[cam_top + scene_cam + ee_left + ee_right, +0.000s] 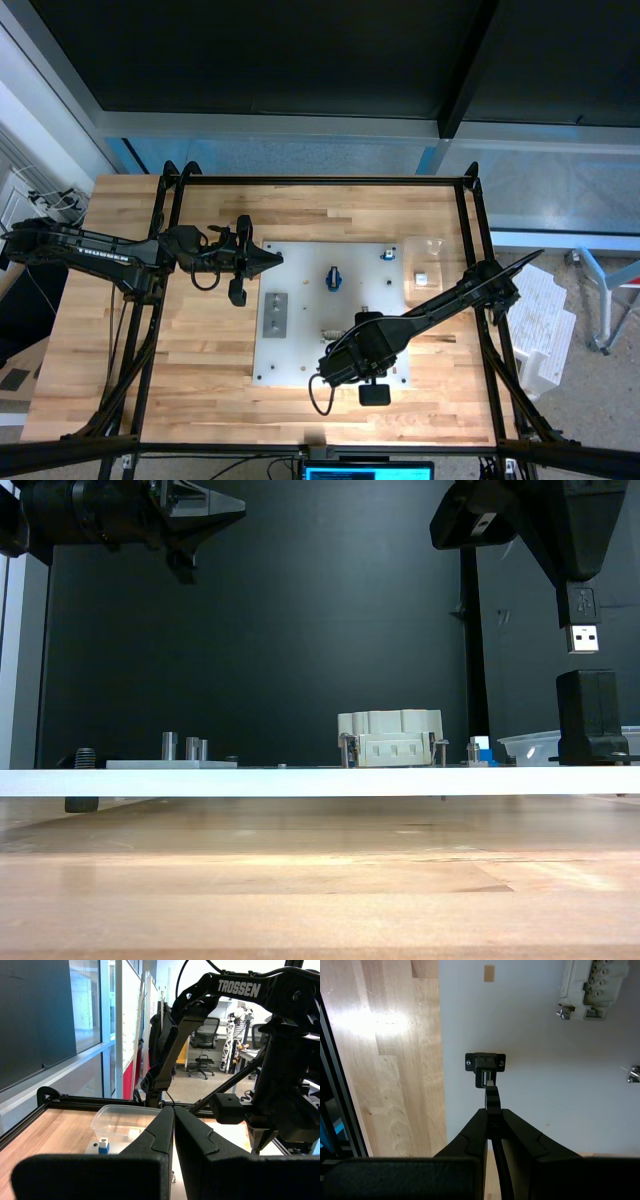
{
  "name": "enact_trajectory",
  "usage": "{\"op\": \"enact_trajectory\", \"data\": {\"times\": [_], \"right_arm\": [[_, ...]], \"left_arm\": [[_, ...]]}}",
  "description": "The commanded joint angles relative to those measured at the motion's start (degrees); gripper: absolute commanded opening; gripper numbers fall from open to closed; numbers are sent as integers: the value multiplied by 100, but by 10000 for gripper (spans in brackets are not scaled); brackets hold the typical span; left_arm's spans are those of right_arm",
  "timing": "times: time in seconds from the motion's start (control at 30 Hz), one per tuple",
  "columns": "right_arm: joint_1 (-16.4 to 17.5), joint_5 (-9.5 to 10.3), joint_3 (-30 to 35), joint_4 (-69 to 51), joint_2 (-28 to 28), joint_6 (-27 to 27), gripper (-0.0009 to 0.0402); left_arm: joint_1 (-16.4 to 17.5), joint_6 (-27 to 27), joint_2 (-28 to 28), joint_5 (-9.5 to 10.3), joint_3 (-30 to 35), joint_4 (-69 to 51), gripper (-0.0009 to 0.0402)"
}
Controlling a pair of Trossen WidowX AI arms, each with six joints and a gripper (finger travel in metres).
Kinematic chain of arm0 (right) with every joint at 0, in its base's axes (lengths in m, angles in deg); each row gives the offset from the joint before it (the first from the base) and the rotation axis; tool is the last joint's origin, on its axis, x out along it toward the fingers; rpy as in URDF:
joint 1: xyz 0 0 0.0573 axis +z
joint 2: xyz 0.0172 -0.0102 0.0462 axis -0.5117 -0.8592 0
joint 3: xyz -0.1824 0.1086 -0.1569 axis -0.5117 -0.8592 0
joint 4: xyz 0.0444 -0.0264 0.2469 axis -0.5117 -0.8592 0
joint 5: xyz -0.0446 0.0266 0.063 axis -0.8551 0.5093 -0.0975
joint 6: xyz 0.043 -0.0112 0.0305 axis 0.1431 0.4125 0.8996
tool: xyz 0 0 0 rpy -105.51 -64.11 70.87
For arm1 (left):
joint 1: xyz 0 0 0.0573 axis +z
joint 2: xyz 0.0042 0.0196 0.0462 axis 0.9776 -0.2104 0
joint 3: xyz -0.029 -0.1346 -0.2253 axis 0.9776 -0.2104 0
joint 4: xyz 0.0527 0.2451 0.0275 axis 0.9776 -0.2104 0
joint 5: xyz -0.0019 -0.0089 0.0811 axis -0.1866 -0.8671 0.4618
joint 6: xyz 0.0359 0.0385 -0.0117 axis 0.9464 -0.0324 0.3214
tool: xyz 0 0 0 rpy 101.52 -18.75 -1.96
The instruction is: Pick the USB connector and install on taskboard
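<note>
The right hand [492,1116] is clamped on the black USB connector with a silver metal plug [491,1096], its two fingers closed on the connector's body and the cable running back between them. In the low view, at the right edge of the frame, the connector hangs upright below the hand with its metal end pointing down. It sits straight above a black box-shaped socket [590,715] that stands on the large flat white square taskboard [300,782]. A small gap separates plug and socket; they do not touch. In the right wrist view the plug's tip lines up with the socket's opening.

On the taskboard, a beige multi-pin connector block with metal screws [390,738] stands near the middle of the low view. The high view shows a grey rectangular block [274,315] left of centre and a blue knob [333,278] at centre.

The left hand [272,258] is closed on nothing, fingertips pressed together. In the high view it hovers over the taskboard's upper left edge; in the low view it is at the upper left, well above the wooden plank surface [120,300]. A clear plastic tub [428,268] sits by the taskboard's upper right corner.
</note>
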Motion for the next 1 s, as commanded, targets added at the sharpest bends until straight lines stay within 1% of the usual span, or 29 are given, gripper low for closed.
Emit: {"op": "enact_trajectory", "data": {"times": [0.03, 0.4, 1.0], "right_arm": [[24, -4, -7, 31, 4, 20, 0], [37, -13, -20, 138, -114, -15, 0], [37, -63, -20, 61, -114, 20, 0]], "left_arm": [[0, 2, -2, 0, 2, 0, 0], [2, 2, -2, 0, 2, 0, 0], [0, 2, 0, 0, 0, 0, 0]]}}
